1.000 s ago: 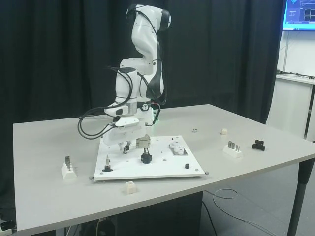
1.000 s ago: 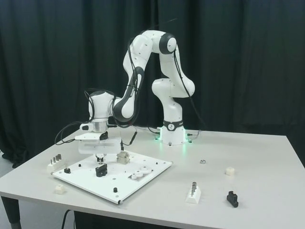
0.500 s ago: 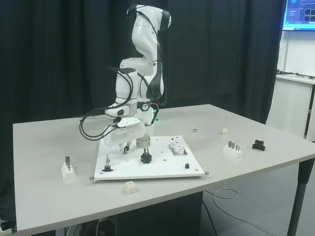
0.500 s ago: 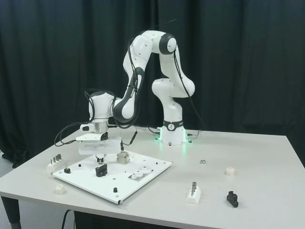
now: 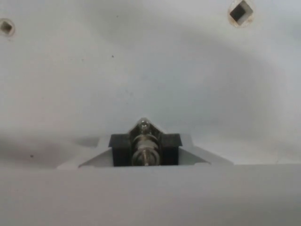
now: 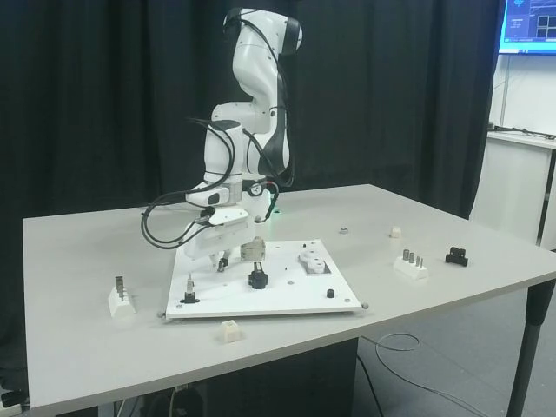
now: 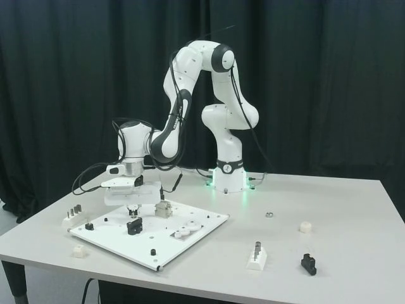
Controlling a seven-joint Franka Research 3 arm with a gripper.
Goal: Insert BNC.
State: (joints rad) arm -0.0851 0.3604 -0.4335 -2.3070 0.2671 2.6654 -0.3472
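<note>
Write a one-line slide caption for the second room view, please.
White robot arm holds its gripper low over a white board of small parts on a grey table.

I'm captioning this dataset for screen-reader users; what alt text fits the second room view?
A white robot arm bends down over a white board on a grey table, its gripper low above the board near a black fixture. Small white blocks and a black part lie scattered on the table before black curtains.

A metal BNC (image 5: 144, 147) sits in a black holder (image 5: 145, 149) between the fingers (image 5: 89, 157). Under it is the white board (image 5: 141, 70). The board has a square hole (image 5: 241, 12) and a small round hole (image 5: 6, 26).
</note>
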